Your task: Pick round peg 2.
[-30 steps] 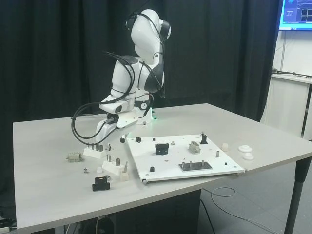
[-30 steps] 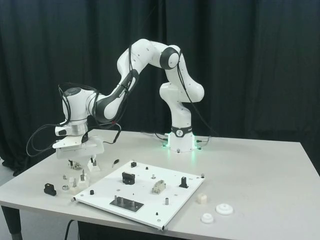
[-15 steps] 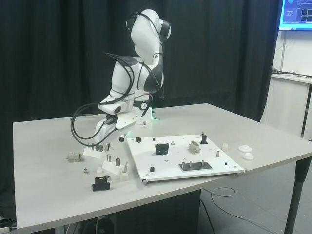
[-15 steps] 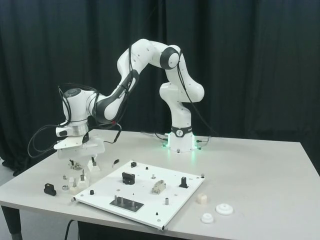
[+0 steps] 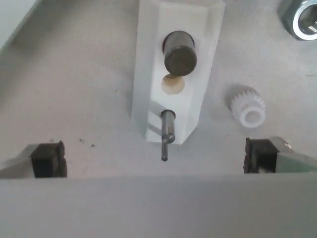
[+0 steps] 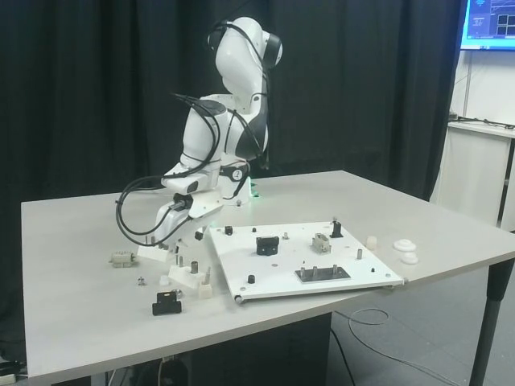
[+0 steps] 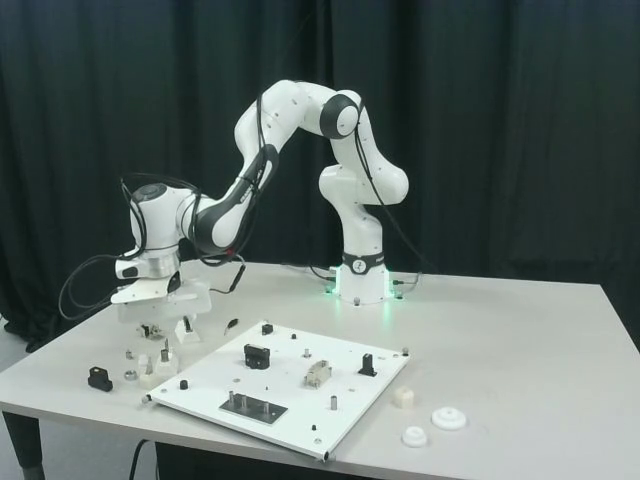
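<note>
Presumably round peg 2 is the thin grey metal pin (image 5: 167, 130) standing in the white plastic holder block (image 5: 148, 74), beside a thick black peg (image 5: 179, 52): stiff, light, smooth, likely slippery, best pinched across its upper shaft. The gripper (image 5: 153, 158) hangs above it, spread wide and empty. A small white plastic gear (image 5: 246, 106) lies nearby on the grey worktop (image 5: 74, 89), black curtains behind.

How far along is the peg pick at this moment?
Approach done: the gripper hangs above the white holder, jaws open and empty. In hand: lining up over the thin peg. Left: descend, close, lift it out. The thick peg stands seated too.
</note>
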Motion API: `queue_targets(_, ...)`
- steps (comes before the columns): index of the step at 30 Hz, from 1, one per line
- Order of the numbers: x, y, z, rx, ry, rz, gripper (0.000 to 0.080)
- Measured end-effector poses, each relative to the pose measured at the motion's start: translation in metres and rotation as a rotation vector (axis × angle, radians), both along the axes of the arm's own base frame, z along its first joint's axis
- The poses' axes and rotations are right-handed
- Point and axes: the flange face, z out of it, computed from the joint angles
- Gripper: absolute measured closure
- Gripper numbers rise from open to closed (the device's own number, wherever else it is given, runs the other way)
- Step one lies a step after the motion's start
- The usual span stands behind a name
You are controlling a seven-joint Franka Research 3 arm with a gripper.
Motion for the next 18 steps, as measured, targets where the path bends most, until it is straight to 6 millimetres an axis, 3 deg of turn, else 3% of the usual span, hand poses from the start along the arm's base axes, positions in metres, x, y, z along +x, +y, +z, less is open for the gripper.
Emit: queue_targets(18,-0.015,0.003,-0.024,-0.024,-0.032,0.005,0.0003)
